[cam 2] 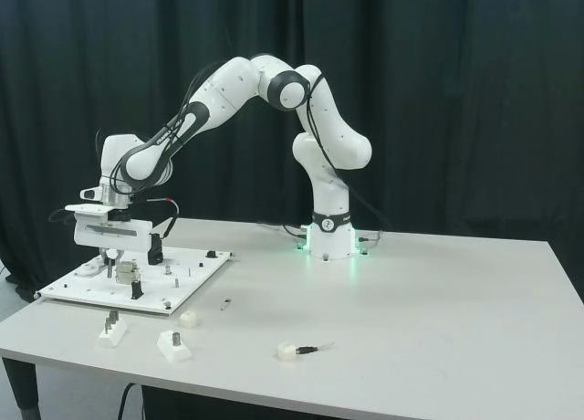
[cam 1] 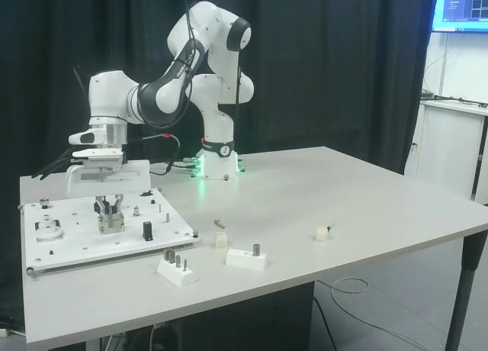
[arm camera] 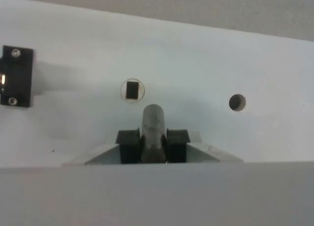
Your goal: Place round peg 3.
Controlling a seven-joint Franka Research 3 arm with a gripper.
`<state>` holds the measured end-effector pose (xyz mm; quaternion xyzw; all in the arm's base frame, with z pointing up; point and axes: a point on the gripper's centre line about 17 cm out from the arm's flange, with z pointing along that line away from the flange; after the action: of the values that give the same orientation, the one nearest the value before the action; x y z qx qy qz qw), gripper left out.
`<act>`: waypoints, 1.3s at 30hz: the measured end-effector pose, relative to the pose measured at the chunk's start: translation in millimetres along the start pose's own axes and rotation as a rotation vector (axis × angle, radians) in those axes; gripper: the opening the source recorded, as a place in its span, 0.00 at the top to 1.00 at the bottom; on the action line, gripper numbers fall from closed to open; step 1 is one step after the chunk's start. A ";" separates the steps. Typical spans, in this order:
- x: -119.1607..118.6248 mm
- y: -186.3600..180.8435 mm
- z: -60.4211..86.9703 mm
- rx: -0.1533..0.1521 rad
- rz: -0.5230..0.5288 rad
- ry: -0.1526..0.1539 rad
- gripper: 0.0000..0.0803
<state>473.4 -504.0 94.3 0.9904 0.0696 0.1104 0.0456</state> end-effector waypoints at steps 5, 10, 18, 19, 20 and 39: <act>0.1 0.0 0.0 0.000 0.000 0.000 0.86; 0.2 -0.2 0.0 0.000 0.000 0.000 0.86; 0.7 -0.5 0.1 0.000 0.001 0.000 0.86; 0.9 -0.6 0.1 0.000 0.001 0.000 0.86; 1.0 -0.7 0.1 0.000 0.001 0.000 0.86; 3.5 -1.9 0.2 -0.001 -0.001 0.001 0.86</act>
<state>476.6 -501.6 94.6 0.9903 0.0698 0.1109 0.0459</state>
